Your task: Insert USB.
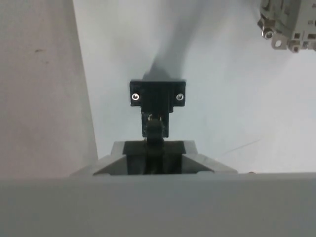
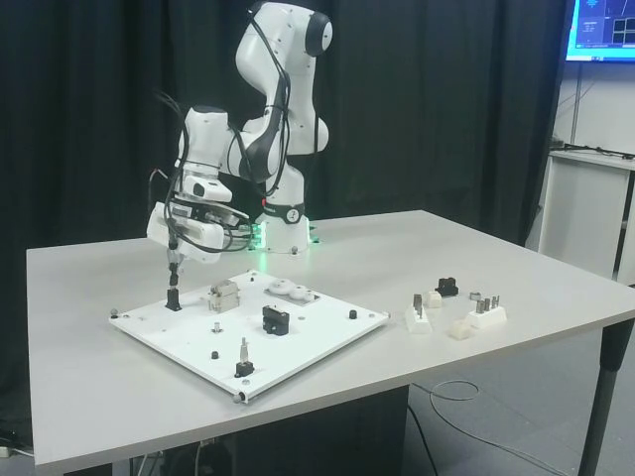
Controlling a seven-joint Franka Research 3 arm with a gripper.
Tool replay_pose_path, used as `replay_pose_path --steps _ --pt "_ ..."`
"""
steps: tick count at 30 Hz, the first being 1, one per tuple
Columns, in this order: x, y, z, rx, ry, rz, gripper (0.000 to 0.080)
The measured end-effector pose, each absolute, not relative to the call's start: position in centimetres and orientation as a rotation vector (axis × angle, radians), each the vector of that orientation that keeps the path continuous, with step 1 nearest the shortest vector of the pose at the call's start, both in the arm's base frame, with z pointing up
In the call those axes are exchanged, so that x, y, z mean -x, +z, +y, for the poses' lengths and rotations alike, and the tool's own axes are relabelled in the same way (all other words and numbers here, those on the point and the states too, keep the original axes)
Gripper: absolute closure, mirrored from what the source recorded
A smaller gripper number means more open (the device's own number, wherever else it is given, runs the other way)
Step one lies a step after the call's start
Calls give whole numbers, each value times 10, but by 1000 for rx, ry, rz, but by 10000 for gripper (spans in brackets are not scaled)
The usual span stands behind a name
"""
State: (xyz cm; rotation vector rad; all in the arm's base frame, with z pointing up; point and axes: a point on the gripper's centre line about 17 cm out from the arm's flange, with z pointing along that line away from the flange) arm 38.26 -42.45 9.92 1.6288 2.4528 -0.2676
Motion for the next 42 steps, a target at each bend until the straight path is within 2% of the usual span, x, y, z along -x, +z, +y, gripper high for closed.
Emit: replay_pose_path --steps 42 --pt "-384 99 -435 -1626 -283 2413 738"
